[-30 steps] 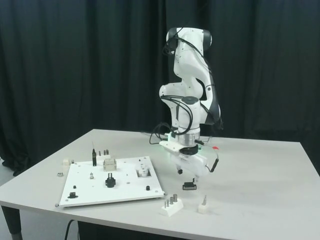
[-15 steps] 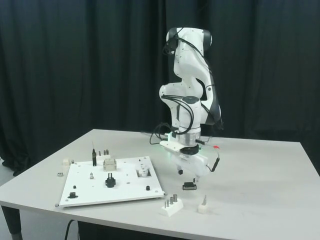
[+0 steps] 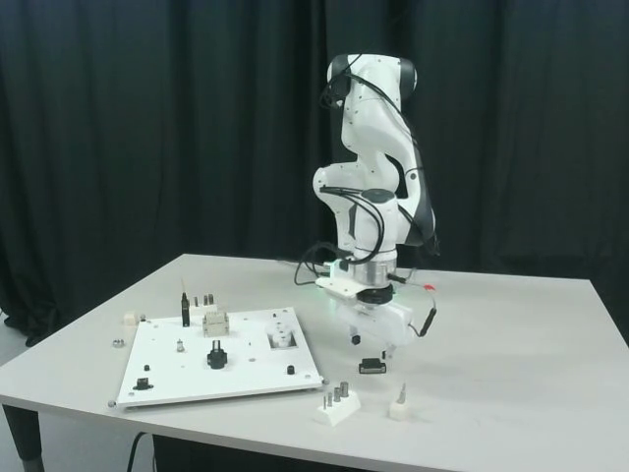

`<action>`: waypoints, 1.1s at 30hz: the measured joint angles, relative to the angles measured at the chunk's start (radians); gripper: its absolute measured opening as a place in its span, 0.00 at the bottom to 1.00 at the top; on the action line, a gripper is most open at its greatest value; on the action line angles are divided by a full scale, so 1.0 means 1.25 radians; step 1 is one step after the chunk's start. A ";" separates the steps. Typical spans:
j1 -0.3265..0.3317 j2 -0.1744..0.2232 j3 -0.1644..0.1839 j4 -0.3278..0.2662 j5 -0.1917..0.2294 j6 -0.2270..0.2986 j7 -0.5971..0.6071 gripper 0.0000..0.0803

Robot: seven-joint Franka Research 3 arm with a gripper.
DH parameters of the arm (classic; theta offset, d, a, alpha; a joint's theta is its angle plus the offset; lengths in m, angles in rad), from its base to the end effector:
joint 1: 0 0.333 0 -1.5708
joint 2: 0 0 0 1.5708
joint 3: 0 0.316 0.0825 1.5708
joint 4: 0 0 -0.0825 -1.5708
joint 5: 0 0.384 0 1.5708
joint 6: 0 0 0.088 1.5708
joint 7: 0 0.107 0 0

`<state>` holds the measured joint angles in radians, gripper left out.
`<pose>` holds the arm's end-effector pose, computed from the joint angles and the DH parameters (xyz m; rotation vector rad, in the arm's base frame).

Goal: Pick Ethernet.

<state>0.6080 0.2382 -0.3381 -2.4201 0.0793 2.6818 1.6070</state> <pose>0.4820 0.1262 0.2210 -2.3992 2.0151 -0.0891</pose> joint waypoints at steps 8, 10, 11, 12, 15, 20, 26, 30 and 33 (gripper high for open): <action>0.000 -0.003 0.017 0.007 0.000 0.026 0.016 1.00; 0.000 -0.004 0.023 0.013 0.000 0.032 0.025 1.00; 0.000 -0.004 0.026 0.015 0.000 0.033 0.031 1.00; 0.000 -0.005 0.029 0.019 0.000 0.034 0.036 1.00; 0.000 -0.005 0.038 0.031 0.000 0.038 0.052 1.00; 0.000 -0.001 0.057 0.057 0.000 0.047 0.072 1.00; 0.000 0.024 0.080 0.105 0.000 0.054 0.094 1.00; 0.000 0.056 0.091 0.148 0.000 0.054 0.100 1.00; 0.000 0.083 0.098 0.184 0.000 0.051 0.108 1.00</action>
